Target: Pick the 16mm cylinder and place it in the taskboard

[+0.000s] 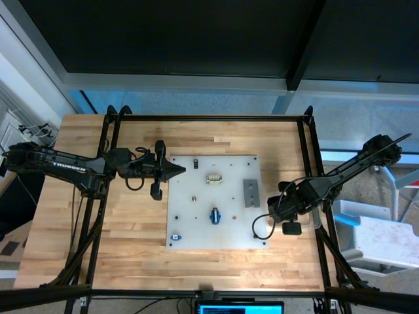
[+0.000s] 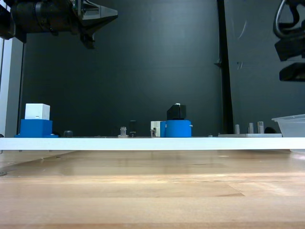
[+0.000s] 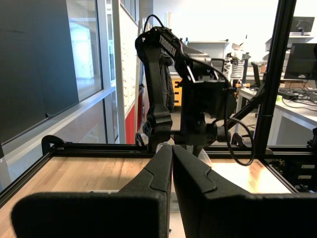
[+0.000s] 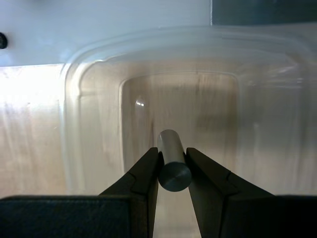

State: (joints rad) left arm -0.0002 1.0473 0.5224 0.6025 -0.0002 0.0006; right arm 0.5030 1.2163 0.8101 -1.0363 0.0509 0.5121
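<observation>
Gripping the 16mm cylinder (image 4: 173, 159) between its two fingers (image 4: 142, 174), the right gripper (image 4: 172, 154) holds the dull-grey stub with one flat round end facing the wrist camera. The stub lies along the line of the fingers, pinched on both sides. Below it is the clear plastic tray (image 4: 94, 94); whether the cylinder touches the tray floor cannot be told.

In the high view the right gripper (image 1: 288, 210) sits just off the taskboard (image 1: 196, 219), at about 4 o'clock from the board's centre, beside its right edge. The white plate lies flat on the wooden table (image 1: 98, 248).

On the board, the grey rectangular block (image 1: 251, 192) is at 3 o'clock, the nearest fitting to the right gripper. A blue round fitting with a black top (image 1: 215, 215) stands at 6 o'clock, a white connector (image 1: 213, 178) at 12 o'clock, and a small blue base carrying a white cube (image 1: 175, 237) near the 7 o'clock corner.

The left gripper (image 1: 179, 169) hangs at about 10 o'clock, its tip over the board's left edge and well apart from the cylinder. Its fingers (image 3: 157, 171) are pressed together with nothing between them. From the low view it is high above the board (image 2: 110, 13).
</observation>
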